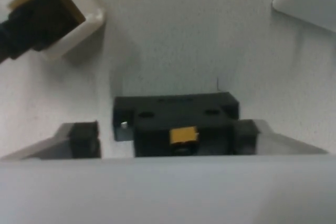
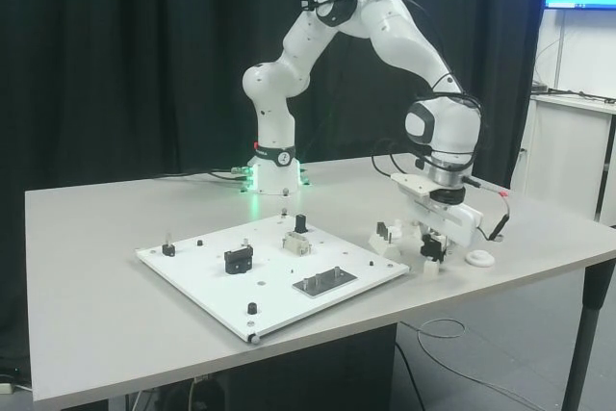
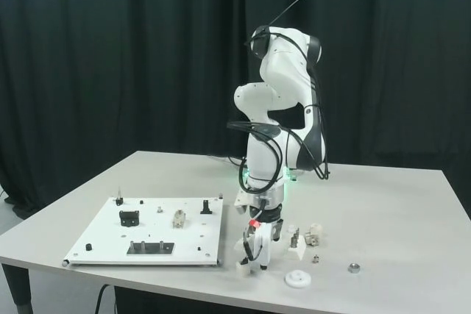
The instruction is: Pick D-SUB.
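place: robotics lab | signs: black curtains (image 3: 110,56), bolted white arm (image 2: 385,36), grey table (image 2: 106,238), white assembly board (image 2: 192,276)

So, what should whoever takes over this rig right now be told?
Gripper: jaws open and lowered to either side of the black rectangular D-SUB connector. A gap shows on one side, so it is not yet clamped.
Where: the connector sits low on the grey table, off the edge of the white assembly board.
Done: the approach and the straddle.
Left: close on the connector, check the grip, then lift.
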You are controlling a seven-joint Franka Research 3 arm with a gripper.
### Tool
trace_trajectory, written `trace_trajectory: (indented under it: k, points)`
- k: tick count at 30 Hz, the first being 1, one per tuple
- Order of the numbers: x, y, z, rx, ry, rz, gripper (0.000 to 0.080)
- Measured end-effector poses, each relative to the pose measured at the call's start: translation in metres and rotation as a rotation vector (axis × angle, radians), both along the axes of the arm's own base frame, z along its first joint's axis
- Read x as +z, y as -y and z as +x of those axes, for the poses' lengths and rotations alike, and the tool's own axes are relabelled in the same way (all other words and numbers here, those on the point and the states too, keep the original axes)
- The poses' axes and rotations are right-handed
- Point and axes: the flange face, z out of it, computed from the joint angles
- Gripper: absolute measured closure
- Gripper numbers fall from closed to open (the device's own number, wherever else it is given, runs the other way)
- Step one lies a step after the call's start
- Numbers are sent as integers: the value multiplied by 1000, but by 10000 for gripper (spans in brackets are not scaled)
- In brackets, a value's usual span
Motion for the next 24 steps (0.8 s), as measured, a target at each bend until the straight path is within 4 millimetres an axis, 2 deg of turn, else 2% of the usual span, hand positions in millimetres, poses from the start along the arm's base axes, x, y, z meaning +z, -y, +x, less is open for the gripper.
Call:
trace_trajectory:
  k: [1, 6, 7, 17, 24]
  points:
    - [0, 0, 0, 0, 0, 0, 318]
    - [0, 0, 1, 0, 4, -1, 318]
    - [0, 0, 1, 0, 4, -1, 416]
    - [3, 0, 1, 0, 1, 2, 416]
    - [15, 0, 3, 2, -5, 11, 416]
